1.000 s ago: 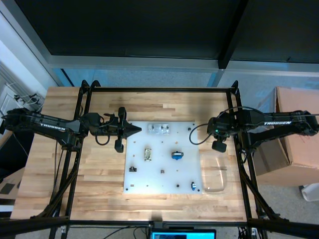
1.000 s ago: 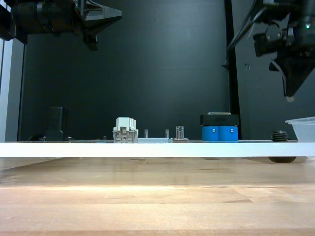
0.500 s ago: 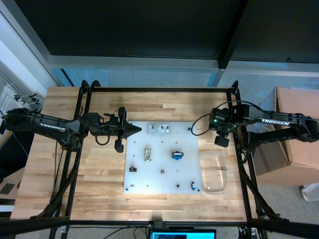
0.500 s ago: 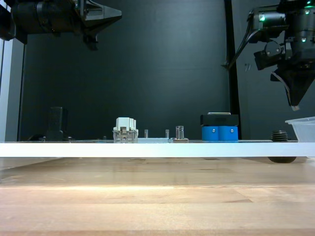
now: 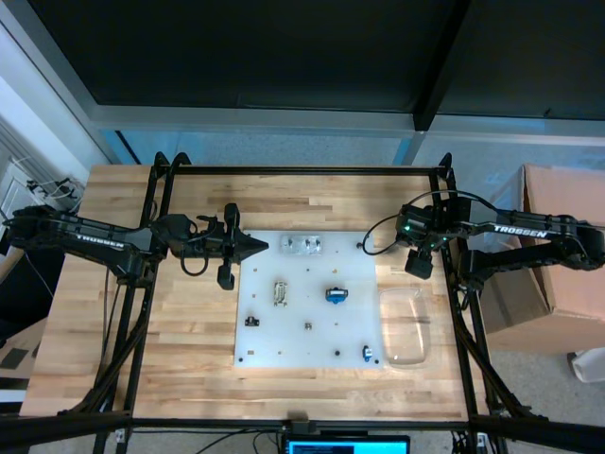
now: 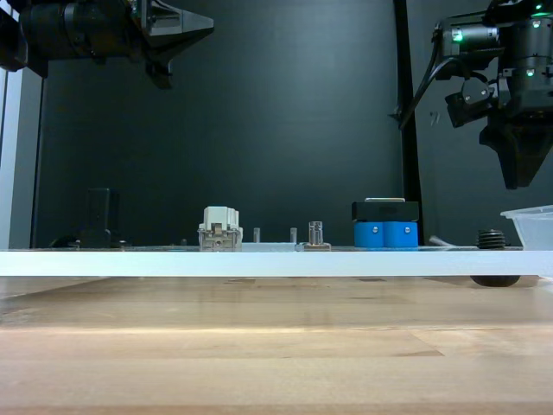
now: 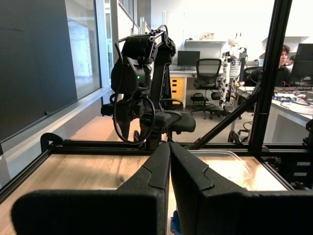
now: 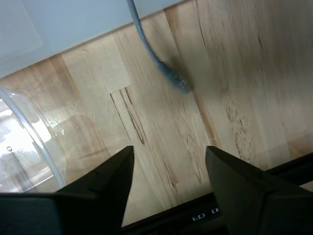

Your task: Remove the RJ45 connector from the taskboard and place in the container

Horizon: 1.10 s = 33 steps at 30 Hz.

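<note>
Now: RJ45 connector [image 8: 180, 84] loose under right hand [image 8: 168, 149]; left hand [image 7: 169, 145] aloft; TROSSEN arms [image 5: 523, 230].

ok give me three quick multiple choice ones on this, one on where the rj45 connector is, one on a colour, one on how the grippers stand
1. Where is the RJ45 connector?
A. held in the right gripper
B. lying free on the wooden table, outside the container
C. inside the container

2. What colour is the taskboard?
A. white
B. red
C. green

3. How do the grippers stand?
A. both shut
B. left gripper shut, right gripper open
C. left gripper open, right gripper shut

Answers:
1 B: the right wrist view shows it on its grey cable, lying on bare wood apart from the container's rim.
2 A: the high view shows a white board.
3 B: the left gripper, raised over the taskboard's left edge, has its fingers together; the right gripper, above the wood just beyond the container, has them apart with nothing between.
</note>
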Each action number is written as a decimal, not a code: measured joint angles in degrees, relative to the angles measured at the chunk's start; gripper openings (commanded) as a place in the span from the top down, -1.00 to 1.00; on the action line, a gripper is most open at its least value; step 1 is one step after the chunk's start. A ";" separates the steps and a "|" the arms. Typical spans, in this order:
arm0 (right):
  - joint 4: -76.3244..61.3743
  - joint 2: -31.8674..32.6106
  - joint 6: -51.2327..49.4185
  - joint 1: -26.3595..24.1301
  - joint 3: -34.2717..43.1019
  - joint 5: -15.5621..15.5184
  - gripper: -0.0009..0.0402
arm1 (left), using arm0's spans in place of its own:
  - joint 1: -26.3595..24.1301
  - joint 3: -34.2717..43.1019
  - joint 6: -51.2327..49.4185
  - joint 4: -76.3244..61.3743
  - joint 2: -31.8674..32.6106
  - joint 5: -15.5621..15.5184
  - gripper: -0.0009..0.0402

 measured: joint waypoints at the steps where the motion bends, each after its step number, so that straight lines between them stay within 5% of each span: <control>1: -0.07 0.15 0.39 -0.02 0.00 0.00 -0.21 | 0.00 0.00 0.02 -0.02 0.00 0.02 0.96; 14: 0.98 1.62 -5.31 0.00 0.00 0.07 -0.32 | 0.00 0.00 0.00 -0.02 0.00 0.00 0.96; 23: 5.77 3.61 -30.32 -3.10 0.00 0.04 -0.32 | 0.00 -0.02 0.02 -0.02 -0.02 0.00 0.96; 33: 11.65 12.83 -42.60 -6.49 -0.48 -0.04 -0.32 | 0.00 0.00 0.02 -0.02 -0.02 0.00 0.96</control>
